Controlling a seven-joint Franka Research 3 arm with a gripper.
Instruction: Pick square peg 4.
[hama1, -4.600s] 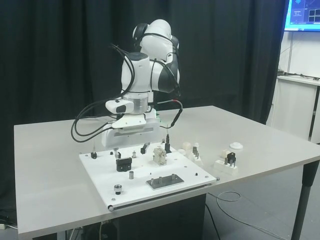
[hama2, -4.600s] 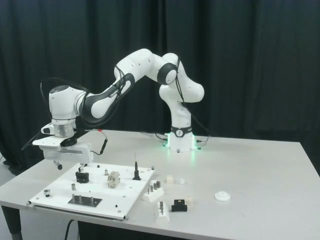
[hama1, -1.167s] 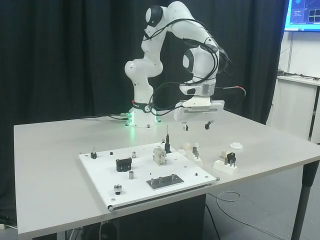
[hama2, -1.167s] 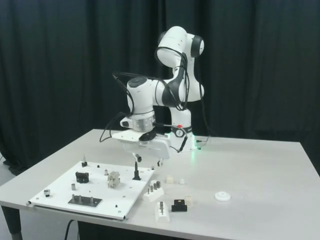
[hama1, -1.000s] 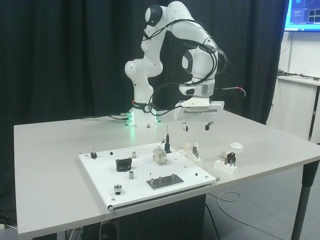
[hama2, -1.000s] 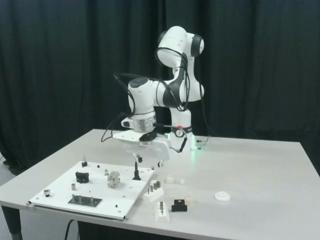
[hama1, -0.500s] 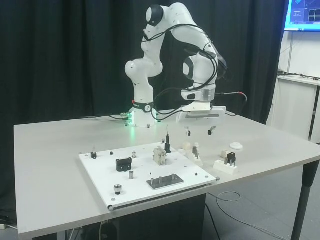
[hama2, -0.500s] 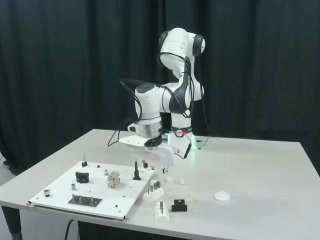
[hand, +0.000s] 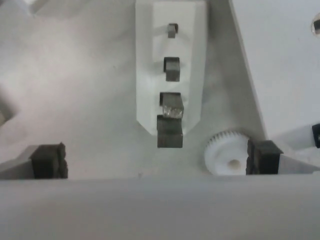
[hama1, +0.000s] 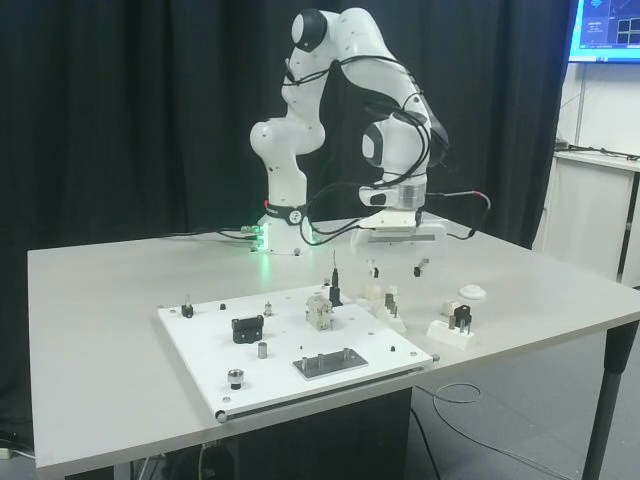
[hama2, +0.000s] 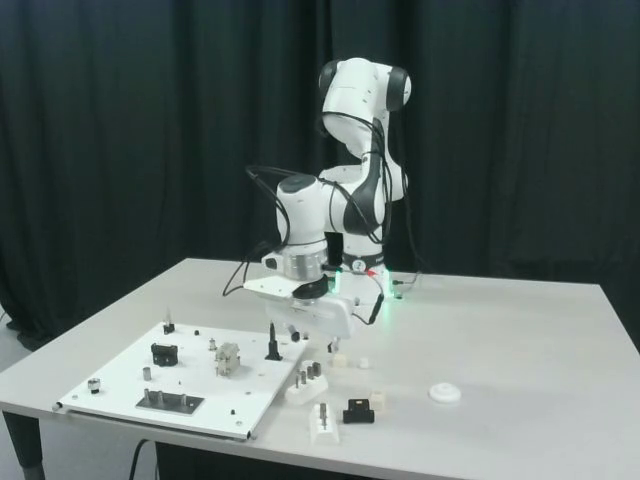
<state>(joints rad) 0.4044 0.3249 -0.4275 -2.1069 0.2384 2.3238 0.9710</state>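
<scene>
Fingers: the gripper (hand: 155, 161) had its fingers (hand: 48, 161) spread wide, holding nothing.
Square peg 4: largest square peg (hand: 170, 131) stood at the near tip of the white holder (hand: 191, 60), centre frame.
Change: the arm (hama1: 398, 140) had swung from the white board (hama1: 290, 345) to hover over the holder; descent likely next.
Worktop: grey worktop (hama2: 520, 340) behind.

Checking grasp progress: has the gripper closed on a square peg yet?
No: in the wrist view the gripper is open, its fingertips wide apart, above the pegs in the white holder.
</scene>
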